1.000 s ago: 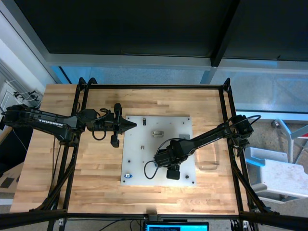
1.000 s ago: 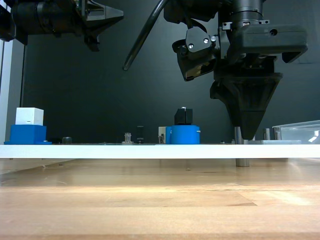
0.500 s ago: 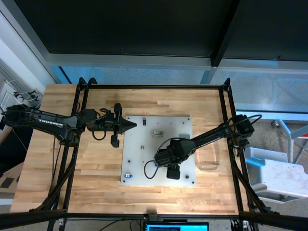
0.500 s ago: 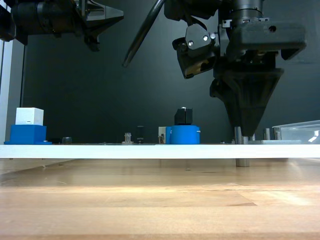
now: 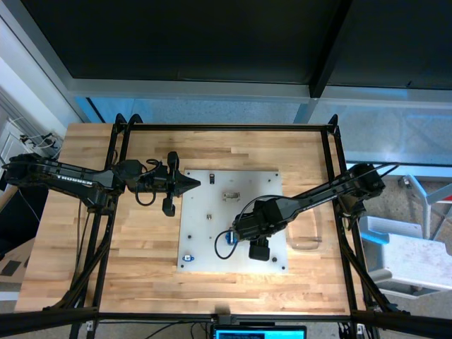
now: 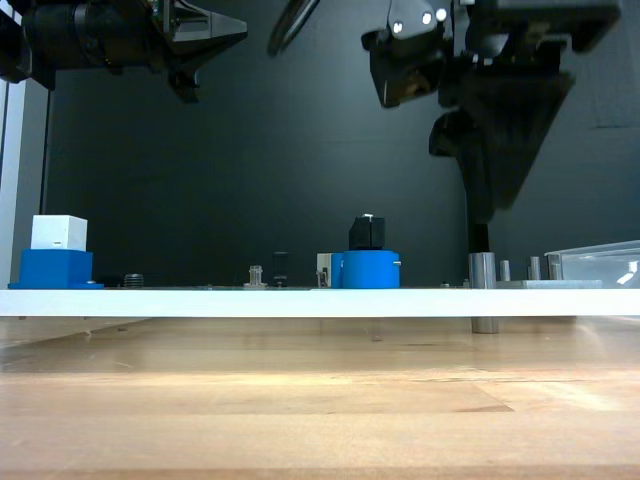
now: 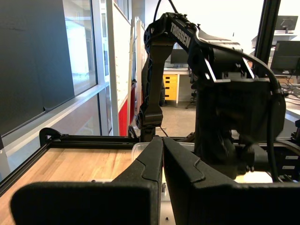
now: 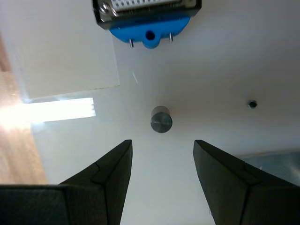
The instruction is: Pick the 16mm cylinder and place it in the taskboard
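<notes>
Once the right gripper [image 8: 162,144] had been lifted, its fingers were seen wide apart, with nothing held. The 16mm cylinder [image 8: 161,120] was left standing in its hole at the near right of the taskboard [image 5: 212,236], so the job looked done. The left gripper [image 5: 192,182] was parked, pinched together, far left. From above, the cylinder was hidden.

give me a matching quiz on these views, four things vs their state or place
Things: 1 left claw; 2 right claw; 3 16mm cylinder; 4 taskboard
States: A white, flat on the wooden table; B open, above the cylinder; C upright, standing in the board; D shut, high over the board's left edge
Pairs: 1-D, 2-B, 3-C, 4-A
</notes>
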Motion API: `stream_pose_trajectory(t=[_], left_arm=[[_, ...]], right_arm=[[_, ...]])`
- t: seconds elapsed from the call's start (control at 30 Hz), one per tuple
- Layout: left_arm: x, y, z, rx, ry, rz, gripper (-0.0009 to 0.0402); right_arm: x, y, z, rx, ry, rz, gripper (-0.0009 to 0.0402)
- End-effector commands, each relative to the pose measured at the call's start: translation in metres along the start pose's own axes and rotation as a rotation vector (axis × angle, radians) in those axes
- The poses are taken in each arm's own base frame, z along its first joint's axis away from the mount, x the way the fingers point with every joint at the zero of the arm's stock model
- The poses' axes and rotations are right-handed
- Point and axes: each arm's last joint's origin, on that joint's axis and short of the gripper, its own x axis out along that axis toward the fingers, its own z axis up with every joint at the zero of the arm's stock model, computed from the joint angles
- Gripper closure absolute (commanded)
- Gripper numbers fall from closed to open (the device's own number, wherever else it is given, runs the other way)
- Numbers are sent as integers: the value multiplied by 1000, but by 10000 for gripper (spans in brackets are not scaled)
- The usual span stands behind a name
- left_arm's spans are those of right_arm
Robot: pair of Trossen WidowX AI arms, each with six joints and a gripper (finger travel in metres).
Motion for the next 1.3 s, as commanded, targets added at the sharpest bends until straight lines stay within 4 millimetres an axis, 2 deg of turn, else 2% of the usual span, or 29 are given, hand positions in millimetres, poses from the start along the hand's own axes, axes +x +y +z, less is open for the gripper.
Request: stream_pose_trajectory(t=[0.03, 0.3, 0.57, 1.3], left_arm=[[0, 0, 0, 0, 0, 0, 393], [0, 0, 0, 0, 0, 0, 393], [0, 0, 0, 0, 0, 0, 393], [0, 0, 0, 0, 0, 0, 393]], right_arm=[[-10, -2, -4, -1, -8, 3, 212], [-30, -7, -11, 0, -35, 7, 212], [-41, -9, -14, -1, -55, 17, 212], [-42, -9, -15, 0, -60, 21, 212]])
